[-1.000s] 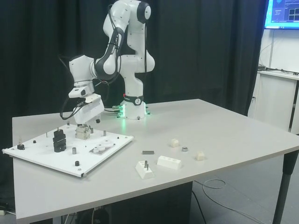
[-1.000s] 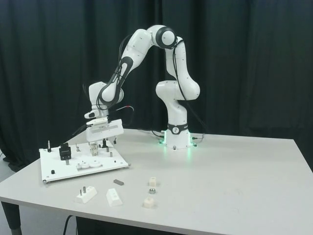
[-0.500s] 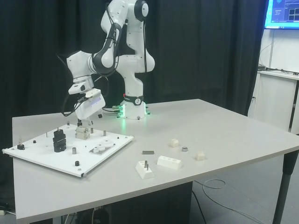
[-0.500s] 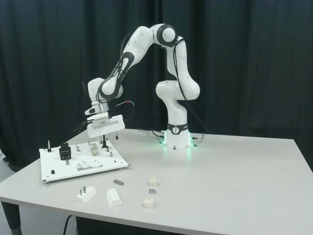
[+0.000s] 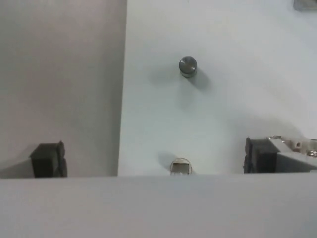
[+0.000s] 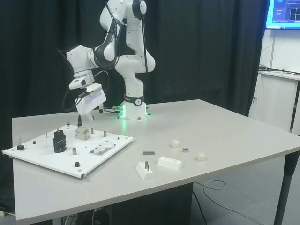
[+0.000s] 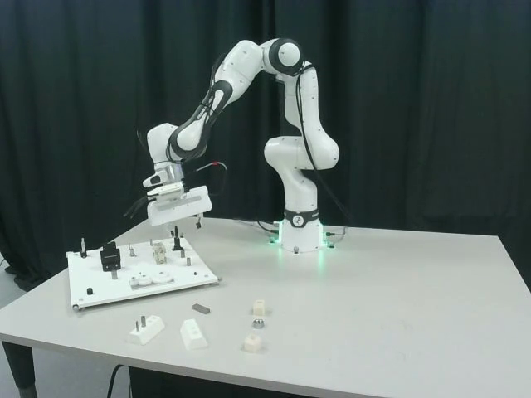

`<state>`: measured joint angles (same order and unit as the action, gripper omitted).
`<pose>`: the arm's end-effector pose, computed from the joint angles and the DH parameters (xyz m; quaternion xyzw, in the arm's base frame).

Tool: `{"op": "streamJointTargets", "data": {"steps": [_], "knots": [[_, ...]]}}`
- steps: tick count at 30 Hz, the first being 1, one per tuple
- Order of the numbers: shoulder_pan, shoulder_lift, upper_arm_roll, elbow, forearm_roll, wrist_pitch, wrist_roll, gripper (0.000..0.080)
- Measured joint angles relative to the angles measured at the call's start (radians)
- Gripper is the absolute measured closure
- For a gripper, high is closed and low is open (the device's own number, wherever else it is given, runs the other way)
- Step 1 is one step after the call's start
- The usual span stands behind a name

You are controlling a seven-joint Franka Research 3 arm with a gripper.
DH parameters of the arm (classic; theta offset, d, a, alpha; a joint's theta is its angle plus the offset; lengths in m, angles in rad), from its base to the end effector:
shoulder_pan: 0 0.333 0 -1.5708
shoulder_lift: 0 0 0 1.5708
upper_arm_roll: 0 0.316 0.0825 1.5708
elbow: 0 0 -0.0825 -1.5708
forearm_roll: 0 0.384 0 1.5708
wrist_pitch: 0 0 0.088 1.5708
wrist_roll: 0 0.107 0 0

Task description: Pick square peg 2.

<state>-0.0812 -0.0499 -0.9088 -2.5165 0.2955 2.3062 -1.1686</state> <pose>0.2487 -0.3636 0.2772 -0.9885 0.0180 -0.0622 0.1364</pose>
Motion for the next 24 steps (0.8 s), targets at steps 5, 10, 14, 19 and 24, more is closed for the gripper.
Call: {"op": "streamJointTargets", "data": {"steps": [5, 10, 14, 19, 24], "knots": [[0.000, -0.036, 0.005, 0.002, -0.043, -0.019, 0.046, 0.0003], [0.000, -0.074, 0.018, 0.002, -0.083, -0.031, 0.094, 0.0003], [0.000, -0.104, 0.035, 0.003, -0.114, -0.038, 0.137, 0.0003], [0.000, -0.137, 0.060, 0.003, -0.156, -0.043, 0.198, 0.0003], [0.000, -0.169, 0.090, 0.007, -0.194, -0.049, 0.264, 0.0003]]}}
